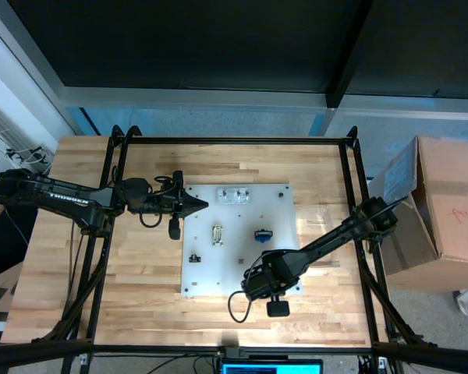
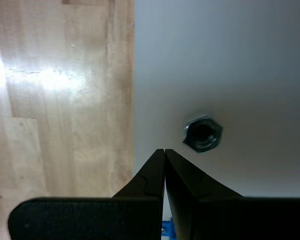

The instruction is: Unfasten the M12 nut and place it in the container

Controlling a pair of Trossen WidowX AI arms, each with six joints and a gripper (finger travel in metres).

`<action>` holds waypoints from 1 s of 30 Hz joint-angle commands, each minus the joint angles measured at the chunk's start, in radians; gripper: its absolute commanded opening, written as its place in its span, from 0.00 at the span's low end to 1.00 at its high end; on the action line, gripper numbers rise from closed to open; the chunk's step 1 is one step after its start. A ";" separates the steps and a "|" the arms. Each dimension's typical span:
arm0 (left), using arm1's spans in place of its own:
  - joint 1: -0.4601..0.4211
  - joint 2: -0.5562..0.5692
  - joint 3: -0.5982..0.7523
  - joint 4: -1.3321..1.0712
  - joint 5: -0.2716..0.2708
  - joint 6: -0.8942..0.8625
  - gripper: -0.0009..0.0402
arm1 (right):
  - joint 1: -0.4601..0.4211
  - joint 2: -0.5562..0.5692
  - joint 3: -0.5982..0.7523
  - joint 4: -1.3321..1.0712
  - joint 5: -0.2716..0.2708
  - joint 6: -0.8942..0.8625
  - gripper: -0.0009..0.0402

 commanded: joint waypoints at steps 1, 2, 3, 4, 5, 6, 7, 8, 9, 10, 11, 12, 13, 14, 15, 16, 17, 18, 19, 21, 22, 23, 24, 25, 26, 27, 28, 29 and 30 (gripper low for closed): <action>0.000 0.000 0.000 0.001 0.000 0.000 0.02 | 0.000 -0.006 0.000 -0.042 0.189 0.046 0.02; 0.000 0.000 0.000 0.000 0.000 0.000 0.02 | 0.000 -0.011 0.000 -0.058 0.238 0.068 0.02; 0.000 0.000 0.000 0.001 0.000 0.000 0.02 | -0.001 -0.016 0.001 -0.071 0.260 0.075 0.02; 0.000 0.000 0.000 0.000 0.000 0.000 0.02 | -0.001 -0.019 0.003 -0.077 0.270 0.080 0.02; 0.000 0.000 0.000 0.000 0.000 0.000 0.02 | -0.001 -0.022 0.005 -0.081 0.284 0.090 0.02; 0.000 0.000 0.000 0.000 0.000 0.000 0.02 | -0.001 -0.025 0.006 -0.082 0.282 0.092 0.02; 0.000 0.000 0.000 0.000 0.000 0.000 0.02 | -0.001 -0.028 0.006 -0.082 0.275 0.092 0.02; 0.000 0.000 0.000 0.001 0.000 0.000 0.02 | -0.001 -0.030 0.005 -0.083 0.268 0.094 0.02; 0.000 0.000 0.000 0.000 0.000 0.000 0.02 | -0.001 -0.030 0.005 -0.084 0.250 0.100 0.02; 0.000 0.000 0.000 0.000 0.000 0.000 0.02 | -0.001 -0.031 0.006 -0.084 0.229 0.105 0.02; 0.000 0.000 0.000 0.001 0.000 0.000 0.02 | -0.001 -0.032 0.009 -0.082 0.200 0.113 0.02; 0.000 0.000 0.000 0.000 0.000 0.000 0.02 | -0.001 -0.032 0.014 -0.080 0.162 0.114 0.02; 0.000 0.000 0.000 0.001 0.000 0.000 0.02 | -0.001 -0.032 0.019 -0.075 0.121 0.114 0.02; 0.000 0.000 0.000 0.000 0.000 0.000 0.02 | 0.000 -0.032 0.023 -0.066 0.076 0.114 0.02; 0.000 0.000 0.000 0.000 0.000 0.000 0.02 | 0.001 -0.032 0.028 -0.060 0.027 0.114 0.02; 0.000 0.000 0.000 0.000 0.000 0.000 0.02 | 0.001 -0.032 0.034 -0.055 -0.015 0.114 0.02; 0.000 0.000 0.000 0.000 0.000 0.000 0.02 | 0.002 -0.033 0.038 -0.048 -0.049 0.114 0.02; 0.000 0.000 0.000 0.001 0.000 0.000 0.02 | 0.003 -0.033 0.041 -0.040 -0.072 0.114 0.02; 0.000 0.000 0.000 0.001 0.000 0.000 0.02 | 0.003 -0.033 0.043 -0.030 -0.086 0.113 0.02; 0.000 0.000 0.000 0.000 0.000 0.000 0.02 | 0.004 -0.033 0.040 -0.017 -0.089 0.106 0.02; 0.000 0.000 0.000 0.000 0.000 0.000 0.02 | 0.004 -0.033 0.034 -0.011 -0.090 0.105 0.02; 0.000 0.000 0.000 0.000 0.000 0.000 0.02 | 0.004 -0.026 0.031 -0.009 -0.090 0.103 0.02; 0.000 0.000 0.000 0.000 0.000 0.000 0.02 | 0.004 -0.022 0.030 -0.010 -0.085 0.095 0.02; 0.000 0.000 0.000 0.002 0.000 0.000 0.02 | 0.005 -0.021 0.025 -0.005 -0.084 0.087 0.02; 0.000 0.000 0.000 0.003 0.000 0.000 0.02 | 0.005 -0.015 0.018 0.000 -0.083 0.087 0.02; 0.000 0.000 0.000 0.003 0.000 0.000 0.02 | 0.005 -0.010 0.014 -0.001 -0.083 0.087 0.02; 0.000 0.000 0.000 0.001 0.000 0.000 0.02 | 0.004 -0.007 0.010 -0.001 -0.083 0.081 0.02; 0.000 0.000 0.000 0.000 0.000 0.000 0.02 | 0.004 -0.006 0.006 0.000 -0.082 0.078 0.02; 0.000 0.000 0.000 0.001 0.000 0.000 0.02 | 0.002 -0.003 0.002 0.002 -0.076 0.075 0.02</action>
